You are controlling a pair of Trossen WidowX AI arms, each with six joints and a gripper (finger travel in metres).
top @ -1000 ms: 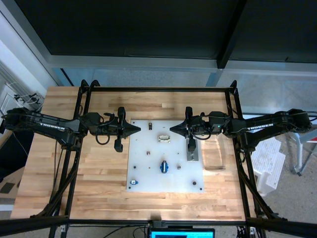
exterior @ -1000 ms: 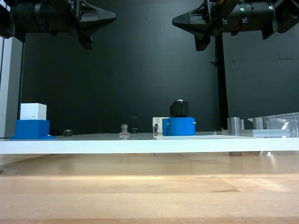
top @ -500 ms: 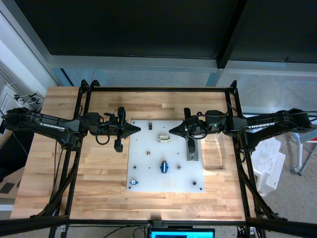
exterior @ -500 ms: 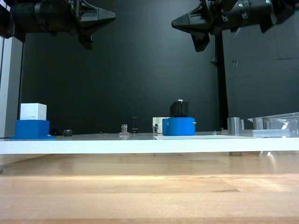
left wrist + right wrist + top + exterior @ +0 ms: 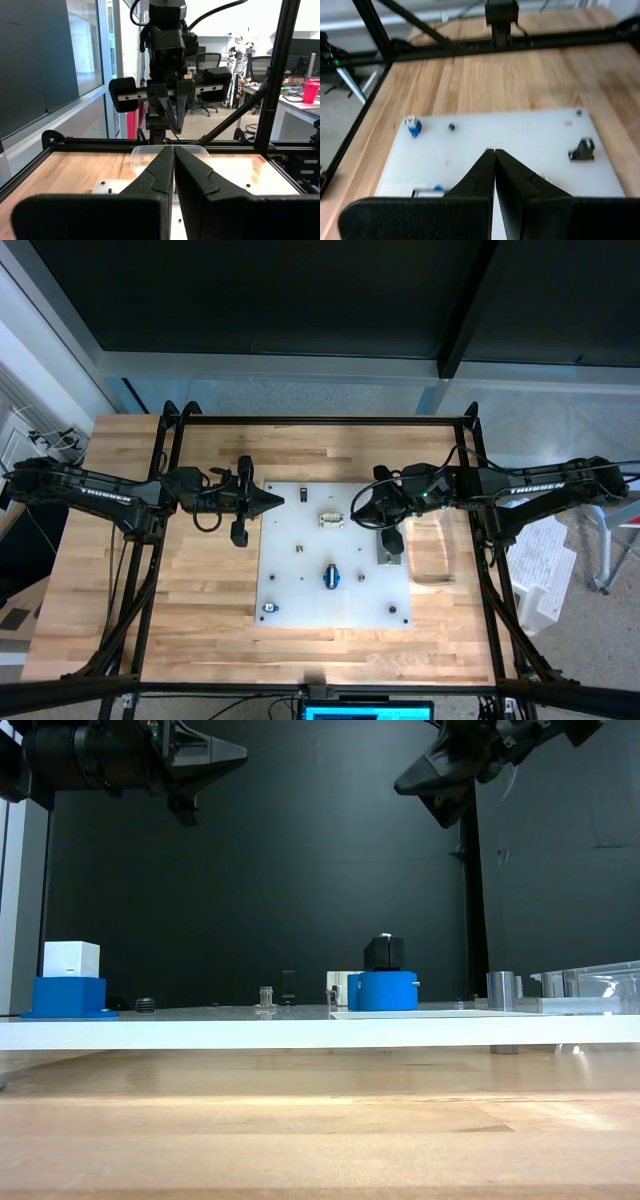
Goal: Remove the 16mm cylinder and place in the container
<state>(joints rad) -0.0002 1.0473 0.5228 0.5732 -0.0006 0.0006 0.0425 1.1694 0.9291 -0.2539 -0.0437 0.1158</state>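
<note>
The 16mm cylinder (image 5: 361,576) is a silvery dot on the white board (image 5: 300,590), just right of the blue part; in the low view the cylinder (image 5: 500,990) stands upright as a grey peg. The container (image 5: 437,552), a clear tray, lies off the board's right edge, and its edge (image 5: 590,982) shows faintly at the right. My right gripper (image 5: 353,512) is shut and empty, tilted down over the board's far middle, high above it (image 5: 402,788). My left gripper (image 5: 278,500) is shut and hovers at the board's far left edge (image 5: 238,755).
On the board are a blue round part (image 5: 331,576), a white connector (image 5: 330,518), a tiny silver peg (image 5: 299,549), a blue-and-white block (image 5: 265,609) and a grey metal block (image 5: 388,552). Black frame rails (image 5: 320,421) ring the wooden table.
The right gripper has pitched nose-down and shifted slightly toward the near side over the board. The left arm has not moved.
</note>
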